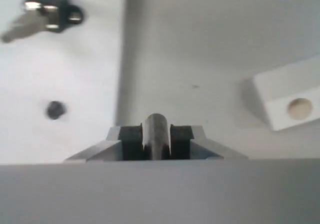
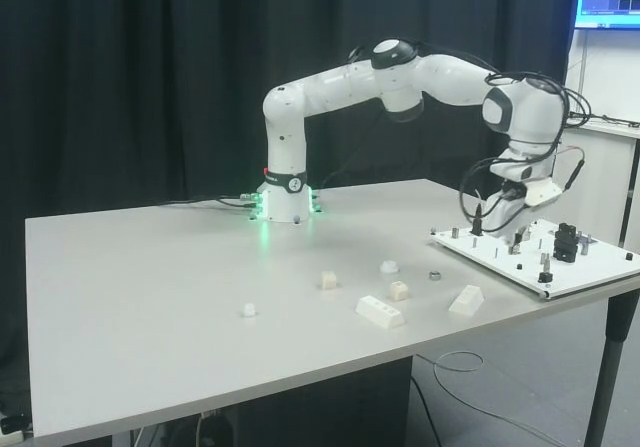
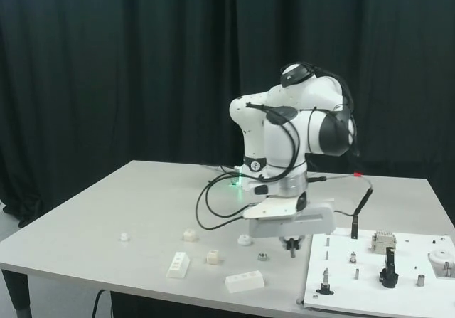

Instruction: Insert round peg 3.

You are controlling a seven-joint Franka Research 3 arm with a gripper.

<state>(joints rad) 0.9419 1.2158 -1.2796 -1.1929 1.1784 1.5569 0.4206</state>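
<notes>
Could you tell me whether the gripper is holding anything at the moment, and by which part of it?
Yes: the gripper is shut on a grey round metal peg, clamped on its sides near the upper end, its tip protruding below.

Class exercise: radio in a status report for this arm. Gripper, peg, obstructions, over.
Gripper shut on peg, held above the table beside the board. Peg not yet inserted. Nothing visible blocking the way. Over.

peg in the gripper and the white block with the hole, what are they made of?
Peg: probably metal; grey, smooth, with a dull sheen along its rounded side. Block: likely plastic, possibly printed; matte white, flat faces, no shine. Neither is certain from looks alone.
</notes>
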